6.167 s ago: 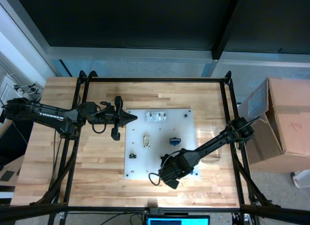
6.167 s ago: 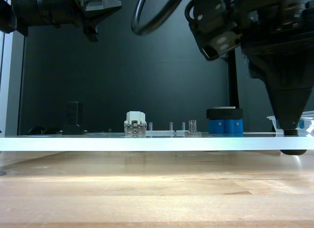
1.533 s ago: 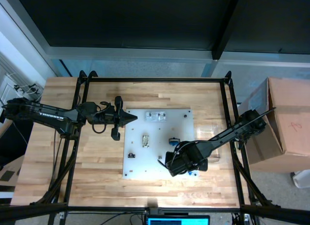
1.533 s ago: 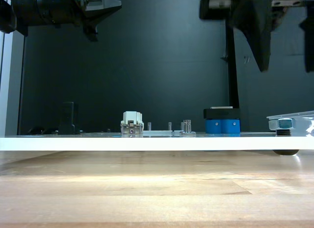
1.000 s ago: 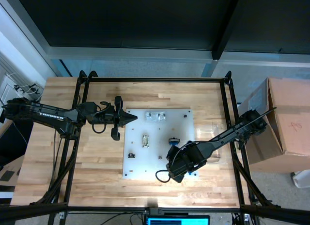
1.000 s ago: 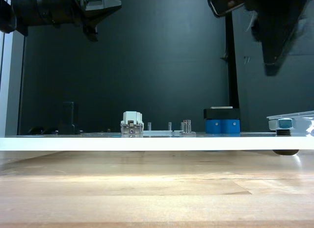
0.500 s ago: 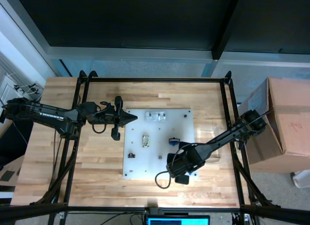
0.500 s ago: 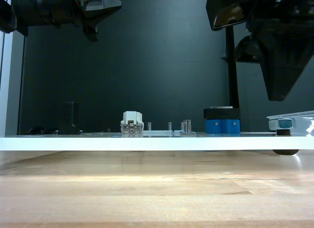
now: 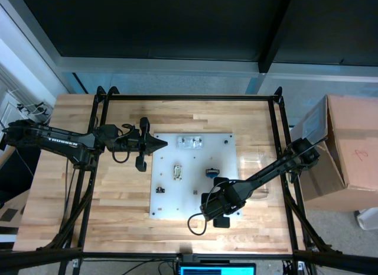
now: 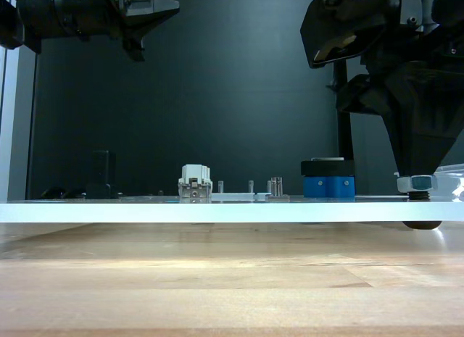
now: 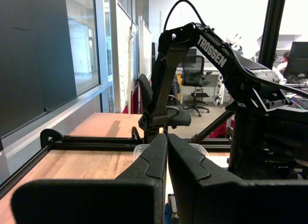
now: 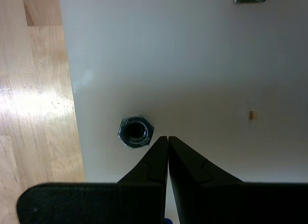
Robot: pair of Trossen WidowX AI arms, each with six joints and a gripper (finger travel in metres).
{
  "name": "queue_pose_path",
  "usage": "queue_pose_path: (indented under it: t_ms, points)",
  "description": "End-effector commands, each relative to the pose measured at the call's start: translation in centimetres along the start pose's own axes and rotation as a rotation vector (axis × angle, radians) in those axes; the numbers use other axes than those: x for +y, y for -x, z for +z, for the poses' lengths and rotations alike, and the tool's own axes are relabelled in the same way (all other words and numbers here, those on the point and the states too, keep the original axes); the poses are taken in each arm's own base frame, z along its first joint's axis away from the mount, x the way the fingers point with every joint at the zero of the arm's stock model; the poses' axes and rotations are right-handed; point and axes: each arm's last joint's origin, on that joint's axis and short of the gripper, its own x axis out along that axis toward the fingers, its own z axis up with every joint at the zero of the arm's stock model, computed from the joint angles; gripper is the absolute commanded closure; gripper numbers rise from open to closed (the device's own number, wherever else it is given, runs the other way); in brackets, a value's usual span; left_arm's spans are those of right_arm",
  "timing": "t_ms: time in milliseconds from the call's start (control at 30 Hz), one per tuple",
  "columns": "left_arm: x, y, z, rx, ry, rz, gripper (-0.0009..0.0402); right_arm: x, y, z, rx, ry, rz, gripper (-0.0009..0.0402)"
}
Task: Pick the M12 nut and place it on its threads and fasten
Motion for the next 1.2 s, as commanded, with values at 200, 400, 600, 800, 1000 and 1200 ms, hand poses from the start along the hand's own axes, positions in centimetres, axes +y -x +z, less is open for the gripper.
queue_pose_path:
  t_ms: [200,400,600,800,1000,1200]
  points:
    - [0.0,0.0,0.0,0.000,0.000,0.000,0.0393,0.8,0.1,-0.3,0.118,0.089,0.246,0.0393]
    - [0.0,0.0,0.0,0.000,0.000,0.000,0.0393,0.5,0.1,-0.2,0.081,0.025,0.166,0.0393]
    - [0.0,0.0,0.0,0.000,0.000,0.000,0.0393,0.1,1.1,-0.1,0.063,0.004,0.062,0.0393]
    - [0.0,0.0,0.0,0.000,0.000,0.000,0.0393,-0.2,1.2,0.2,-0.009,-0.034,-0.036,0.0393]
    - [0.0,0.0,0.0,0.000,0.000,0.000,0.0393,0.0,0.5,0.5,-0.014,-0.032,-0.029,0.0393]
    - [0.0,0.0,0.0,0.000,0.000,0.000,0.0393,0.2,0.3,0.5,-0.011,-0.030,-0.017,0.0393]
